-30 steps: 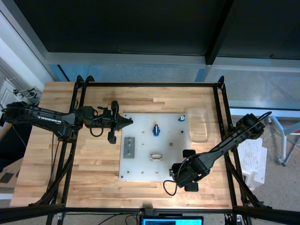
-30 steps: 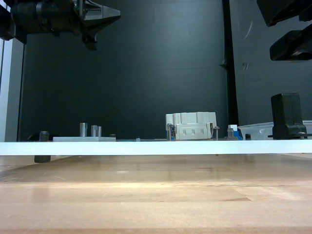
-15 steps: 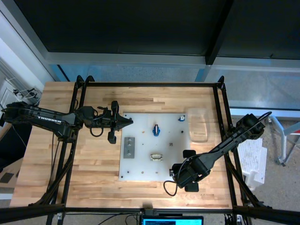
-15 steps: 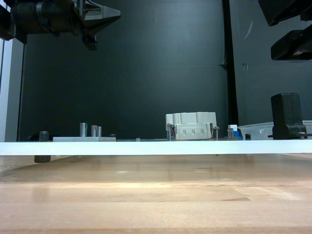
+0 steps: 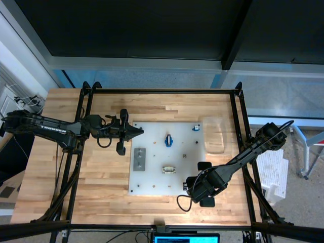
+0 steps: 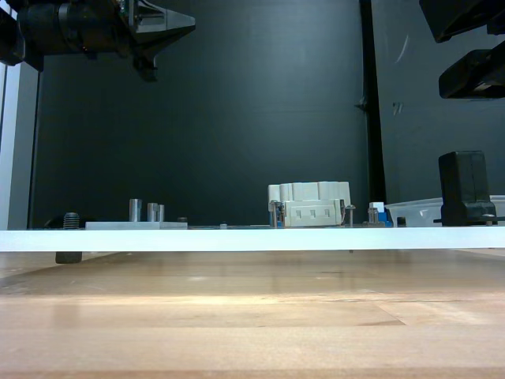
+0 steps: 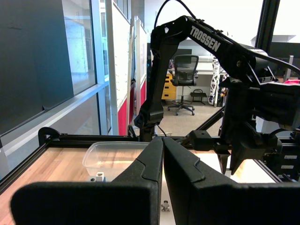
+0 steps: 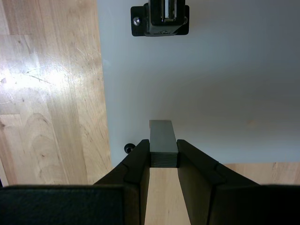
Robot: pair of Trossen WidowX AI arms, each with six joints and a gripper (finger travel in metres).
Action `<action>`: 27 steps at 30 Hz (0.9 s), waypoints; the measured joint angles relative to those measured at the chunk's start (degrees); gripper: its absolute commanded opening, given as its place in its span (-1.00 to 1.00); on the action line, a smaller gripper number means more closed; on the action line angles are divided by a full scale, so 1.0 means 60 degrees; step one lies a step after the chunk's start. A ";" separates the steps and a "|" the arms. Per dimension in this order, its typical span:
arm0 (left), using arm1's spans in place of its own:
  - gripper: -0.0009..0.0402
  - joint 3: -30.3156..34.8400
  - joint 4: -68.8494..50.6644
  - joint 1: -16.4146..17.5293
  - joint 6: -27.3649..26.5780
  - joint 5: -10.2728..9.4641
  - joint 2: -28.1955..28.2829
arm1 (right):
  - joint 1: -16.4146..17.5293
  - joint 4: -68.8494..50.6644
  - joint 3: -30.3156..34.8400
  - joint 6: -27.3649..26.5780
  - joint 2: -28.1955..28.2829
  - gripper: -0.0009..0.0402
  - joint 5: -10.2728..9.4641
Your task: Pick the 16mm bar and install on taskboard
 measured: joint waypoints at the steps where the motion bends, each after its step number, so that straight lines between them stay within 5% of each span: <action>1: -0.96 0.0000 -0.0004 0.0000 -0.0004 0.0000 0.0000 | 0.0000 0.0007 0.0000 0.0000 0.0000 -0.93 -0.0004; 27: -0.96 0.0004 -0.0004 0.0000 0.0000 -0.0004 0.0000 | 0.0058 0.0532 -0.0401 -0.0044 0.0007 -0.93 -0.0073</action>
